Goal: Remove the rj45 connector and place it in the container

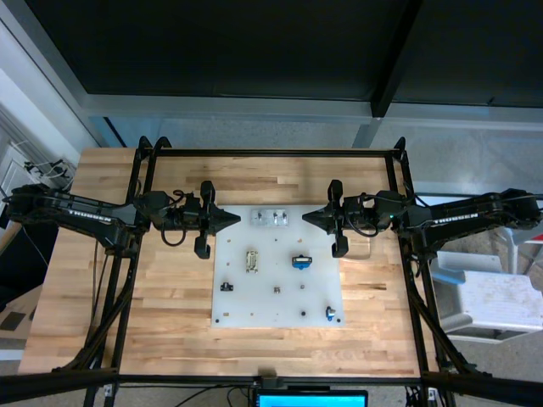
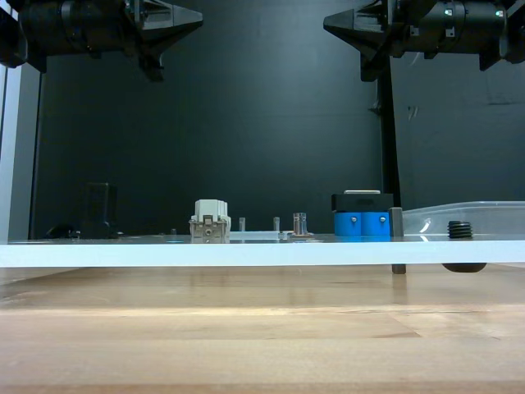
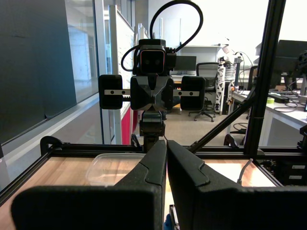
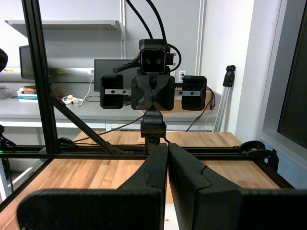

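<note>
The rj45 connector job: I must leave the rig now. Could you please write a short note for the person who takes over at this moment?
Left gripper: shut, empty, high over the far left edge of the white square board.
Right gripper: shut, empty, high over the board's far right edge.
Tiny pale rj45 connector: seems seated in the small blue socket at the board's near right corner; too small to be sure.
Clear plastic container: on the table at the right arm's side, nothing seen in it.
Done: nothing. To do: pull the connector out, place it in the container.
</note>
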Motion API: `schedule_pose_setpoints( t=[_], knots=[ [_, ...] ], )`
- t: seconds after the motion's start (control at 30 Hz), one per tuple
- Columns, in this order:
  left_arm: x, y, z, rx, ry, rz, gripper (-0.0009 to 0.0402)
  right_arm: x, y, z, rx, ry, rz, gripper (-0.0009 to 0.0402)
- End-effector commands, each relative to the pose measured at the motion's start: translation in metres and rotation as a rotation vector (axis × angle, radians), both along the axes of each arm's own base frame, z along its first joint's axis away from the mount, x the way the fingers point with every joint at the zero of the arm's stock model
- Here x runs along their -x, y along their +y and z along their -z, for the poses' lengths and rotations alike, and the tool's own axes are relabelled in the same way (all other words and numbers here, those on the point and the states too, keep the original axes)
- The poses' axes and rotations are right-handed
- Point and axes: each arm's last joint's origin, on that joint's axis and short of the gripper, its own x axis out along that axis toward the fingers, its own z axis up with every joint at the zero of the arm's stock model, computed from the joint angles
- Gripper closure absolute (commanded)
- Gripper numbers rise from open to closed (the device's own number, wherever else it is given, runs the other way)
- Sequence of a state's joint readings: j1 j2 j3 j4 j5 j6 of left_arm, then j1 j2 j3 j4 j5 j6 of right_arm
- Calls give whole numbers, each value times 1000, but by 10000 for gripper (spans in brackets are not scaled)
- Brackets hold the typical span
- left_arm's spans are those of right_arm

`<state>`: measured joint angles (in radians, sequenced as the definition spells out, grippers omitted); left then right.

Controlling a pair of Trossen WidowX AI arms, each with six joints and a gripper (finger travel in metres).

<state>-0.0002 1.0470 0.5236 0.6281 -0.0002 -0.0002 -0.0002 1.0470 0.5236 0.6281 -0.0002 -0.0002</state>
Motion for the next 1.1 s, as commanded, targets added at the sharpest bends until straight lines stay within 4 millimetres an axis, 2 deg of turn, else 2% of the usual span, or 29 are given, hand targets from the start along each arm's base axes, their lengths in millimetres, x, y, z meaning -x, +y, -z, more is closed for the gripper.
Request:
schedule_pose_setpoints(
  t=[0.03,0.4,0.53,0.87,1.1],
  knots=[
    [0,0,0,0,3,-1,392,-1,0,2,-2,41,-1,393],
    [0,0,0,0,3,-1,392,-1,0,2,-3,36,-1,393],
    [0,0,0,0,3,-1,392,-1,1,2,-54,63,-7,393],
    [0,0,0,0,3,0,392,-17,10,-13,-69,535,-31,393],
    [0,0,0,0,3,0,392,-30,33,-18,0,813,-106,393]
  ],
)
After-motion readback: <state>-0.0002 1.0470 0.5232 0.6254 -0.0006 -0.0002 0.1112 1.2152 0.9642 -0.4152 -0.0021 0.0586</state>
